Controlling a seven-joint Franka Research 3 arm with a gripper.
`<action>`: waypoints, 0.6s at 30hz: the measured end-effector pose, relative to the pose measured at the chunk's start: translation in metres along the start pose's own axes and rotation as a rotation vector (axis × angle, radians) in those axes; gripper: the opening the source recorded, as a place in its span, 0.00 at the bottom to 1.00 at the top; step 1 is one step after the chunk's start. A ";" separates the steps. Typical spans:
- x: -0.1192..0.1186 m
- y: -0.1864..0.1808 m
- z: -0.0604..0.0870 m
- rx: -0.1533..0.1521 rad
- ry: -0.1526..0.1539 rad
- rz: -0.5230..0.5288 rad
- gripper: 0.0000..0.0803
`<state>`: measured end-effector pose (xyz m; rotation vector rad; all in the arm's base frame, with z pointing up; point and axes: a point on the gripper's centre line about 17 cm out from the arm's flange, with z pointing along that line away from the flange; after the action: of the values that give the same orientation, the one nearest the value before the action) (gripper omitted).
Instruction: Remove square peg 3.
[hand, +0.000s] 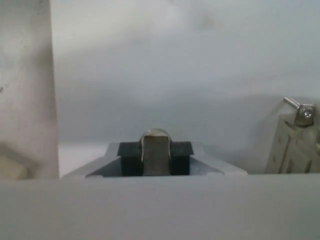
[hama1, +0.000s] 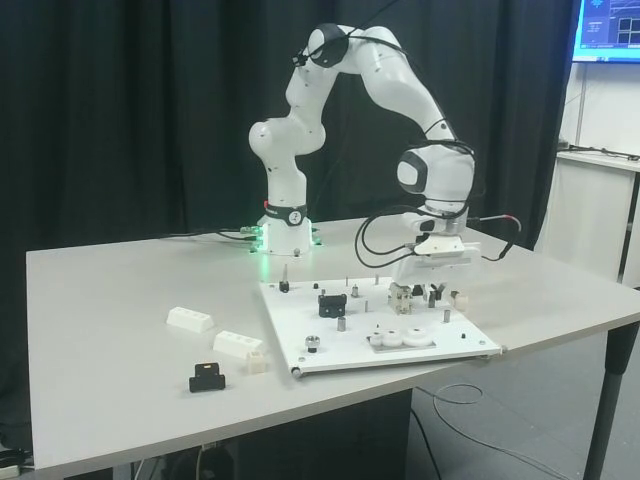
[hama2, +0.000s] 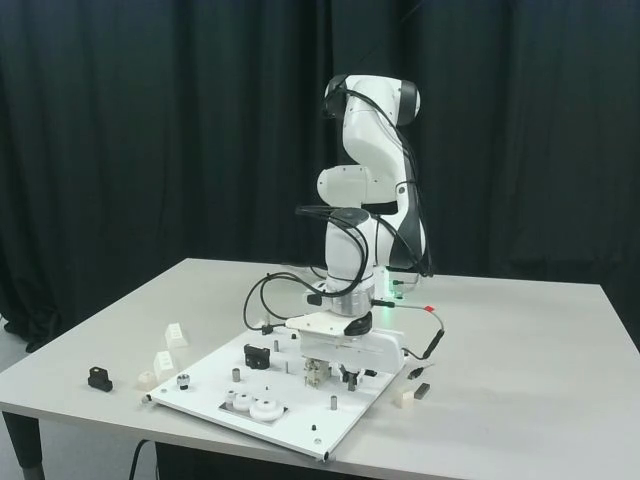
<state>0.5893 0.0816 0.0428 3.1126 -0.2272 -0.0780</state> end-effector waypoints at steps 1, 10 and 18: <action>0.000 0.000 -0.001 0.000 -0.002 0.000 0.14; -0.002 0.000 -0.006 -0.001 -0.015 0.001 0.14; -0.007 0.001 -0.021 0.001 -0.034 -0.001 0.14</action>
<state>0.5831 0.0817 0.0639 3.1143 -0.2262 -0.1317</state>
